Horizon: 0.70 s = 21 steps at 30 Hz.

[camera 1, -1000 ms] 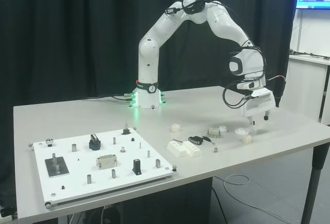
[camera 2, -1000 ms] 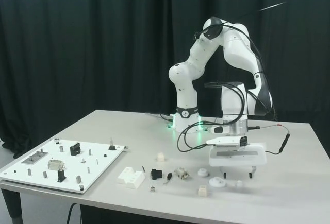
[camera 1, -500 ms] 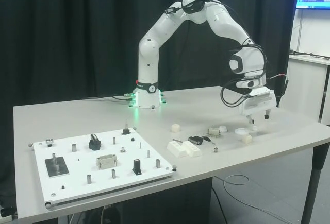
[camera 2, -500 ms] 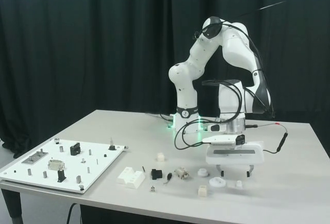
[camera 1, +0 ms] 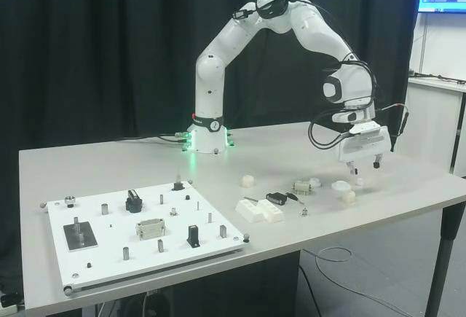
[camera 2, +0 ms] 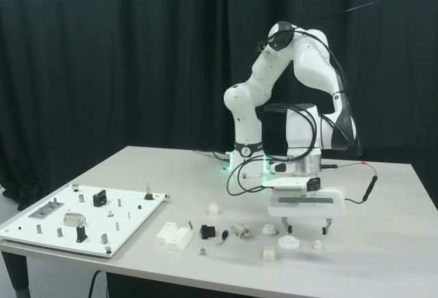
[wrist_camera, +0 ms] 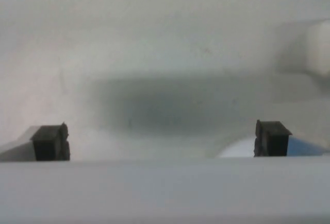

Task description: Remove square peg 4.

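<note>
at the left of the grey table [camera 1: 95,164] lies a white board [camera 1: 138,229] studded with small pegs and black fittings. behind the middle, the white arm [camera 1: 218,47] rises from a base lit green, arches high and bends down to the right, wrist pointing straight at the table. the gripper [camera 1: 364,164] hangs low over the right part of the table, claw spread wide and holding nothing; the wrist view shows the black fingertips [wrist_camera: 50,141] far apart over bare grey surface. a black curtain [camera 1: 95,40] closes the room behind.

a small white peg [camera 2: 317,244], seemingly the task's piece, sits on the table below the gripper, just beside a white disc [camera 2: 288,242] and near a white cube [camera 2: 269,253]. it is too small to tell which way its long axis points.
</note>
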Each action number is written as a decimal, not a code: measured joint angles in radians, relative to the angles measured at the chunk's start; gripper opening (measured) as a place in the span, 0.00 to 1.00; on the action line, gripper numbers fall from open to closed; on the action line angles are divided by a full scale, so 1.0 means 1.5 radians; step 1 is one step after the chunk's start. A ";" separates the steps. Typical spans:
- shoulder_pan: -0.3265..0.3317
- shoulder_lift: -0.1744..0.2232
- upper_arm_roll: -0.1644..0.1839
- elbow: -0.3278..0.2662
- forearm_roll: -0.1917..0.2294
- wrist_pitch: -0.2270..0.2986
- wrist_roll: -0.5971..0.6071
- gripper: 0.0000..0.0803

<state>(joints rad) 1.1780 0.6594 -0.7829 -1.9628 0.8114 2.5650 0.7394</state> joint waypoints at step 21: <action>-0.021 0.016 -0.133 -0.005 -0.033 -0.053 -0.088 1.00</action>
<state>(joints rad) 1.1468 0.6833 -0.9818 -1.9699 0.7613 2.4848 0.6073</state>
